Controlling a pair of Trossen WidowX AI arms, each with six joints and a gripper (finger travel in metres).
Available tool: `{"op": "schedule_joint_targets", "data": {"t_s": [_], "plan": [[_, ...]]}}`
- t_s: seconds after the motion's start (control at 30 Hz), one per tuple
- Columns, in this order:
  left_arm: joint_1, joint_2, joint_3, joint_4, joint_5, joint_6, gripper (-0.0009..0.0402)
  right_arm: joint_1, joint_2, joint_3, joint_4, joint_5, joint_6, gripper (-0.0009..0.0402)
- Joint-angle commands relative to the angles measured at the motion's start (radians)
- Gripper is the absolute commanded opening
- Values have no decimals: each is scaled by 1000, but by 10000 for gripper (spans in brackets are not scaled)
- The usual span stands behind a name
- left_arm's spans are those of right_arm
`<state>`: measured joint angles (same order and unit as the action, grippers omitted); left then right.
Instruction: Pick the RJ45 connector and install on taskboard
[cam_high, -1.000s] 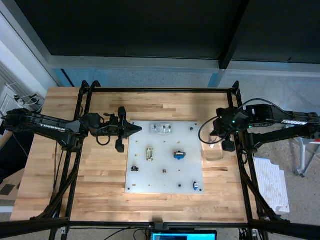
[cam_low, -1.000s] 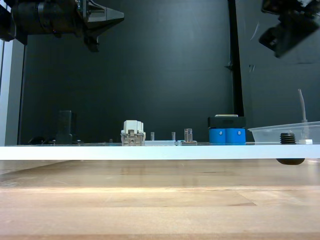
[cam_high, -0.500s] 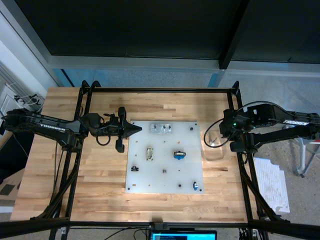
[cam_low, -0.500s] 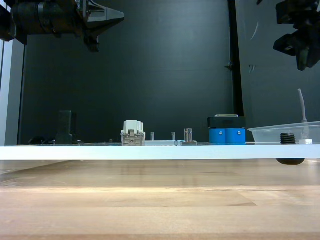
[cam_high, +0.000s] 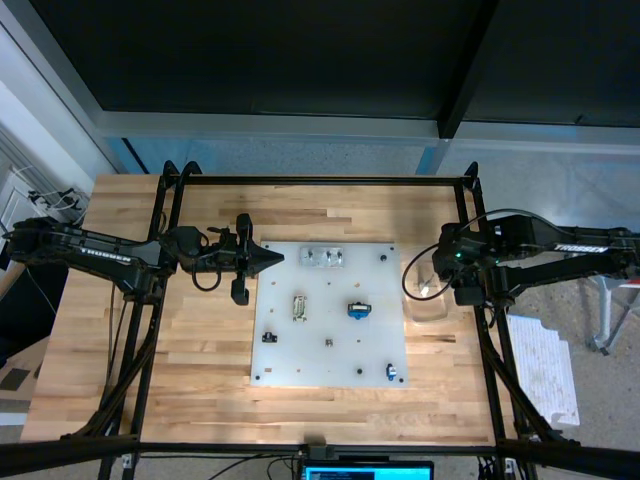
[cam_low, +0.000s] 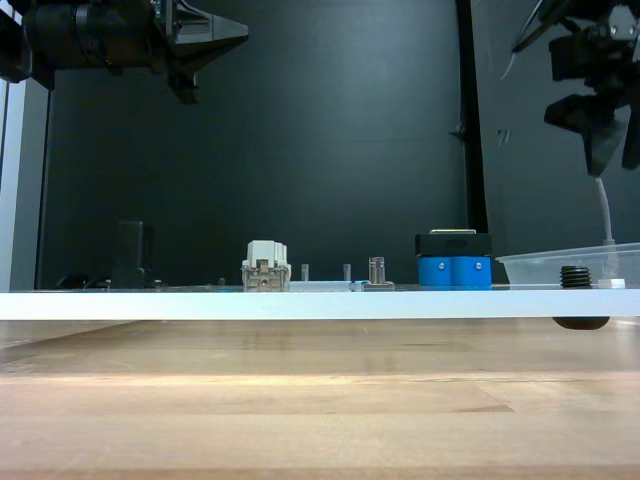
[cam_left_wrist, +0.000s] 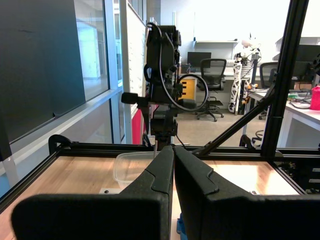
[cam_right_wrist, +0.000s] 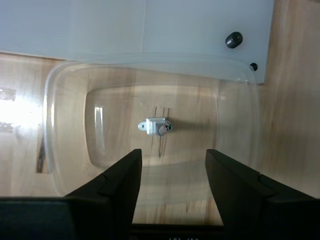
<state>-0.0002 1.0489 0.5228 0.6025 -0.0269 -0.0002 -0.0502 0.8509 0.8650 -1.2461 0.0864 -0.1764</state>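
The RJ45 connector (cam_right_wrist: 156, 126) is a tiny whitish plug lying inside the clear plastic tray (cam_right_wrist: 50, 100), just past the taskboard's right edge. My right gripper (cam_right_wrist: 173, 156) hangs open above the tray, pointing down, with the connector ahead of its fingers and apart from them. From above, the right gripper (cam_high: 462, 290) sits over the tray (cam_high: 427, 312). The taskboard (cam_high: 300, 350) is a white square plate in the middle of the table. My left gripper (cam_high: 278, 259) is shut and empty, held high over the board's upper left corner.
On the board stand a beige fitting (cam_high: 298, 307), a blue block (cam_high: 358, 310) and silver fittings (cam_high: 325, 258). A black frame (cam_high: 320, 181) surrounds the wooden table. In the low view the right gripper (cam_low: 600, 140) hovers above the tray (cam_low: 560, 262).
The right arm has shifted over the tray and turned its gripper downward, a little lower in the low view. The left arm has not moved.
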Motion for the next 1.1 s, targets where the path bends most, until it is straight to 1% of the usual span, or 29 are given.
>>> {"op": "schedule_joint_targets", "data": {"t_s": [0.03,0.1,0.23,0.3,0.37,0.43,0.5,0.63,0.73,0.9,1.1], "plan": [[0,0,0,0,0,0,0,-11,1,-43,32,-1,-31,201],[0,0,0,0,0,0,0,-24,3,-64,50,-1,-50,205],[0,0,0,0,0,0,0,-42,8,-98,75,-15,-68,205],[0,0,0,0,0,0,0,-50,11,-112,83,-39,-71,206],[0,0,0,0,0,0,0,-65,23,-122,92,-39,-84,206],[0,0,0,0,0,0,0,-81,37,-124,96,-41,-99,206],[0,0,0,0,0,0,0,-94,57,-124,101,-62,-111,206],[0,0,0,0,0,0,0,-118,103,-124,124,-65,-139,206],[0,0,0,0,0,0,0,-127,127,-130,150,-83,-155,206],[0,0,0,0,0,0,0,-127,159,-151,178,-81,-181,206],[0,0,0,0,0,0,0,-127,173,-190,231,-81,-211,199]]}}
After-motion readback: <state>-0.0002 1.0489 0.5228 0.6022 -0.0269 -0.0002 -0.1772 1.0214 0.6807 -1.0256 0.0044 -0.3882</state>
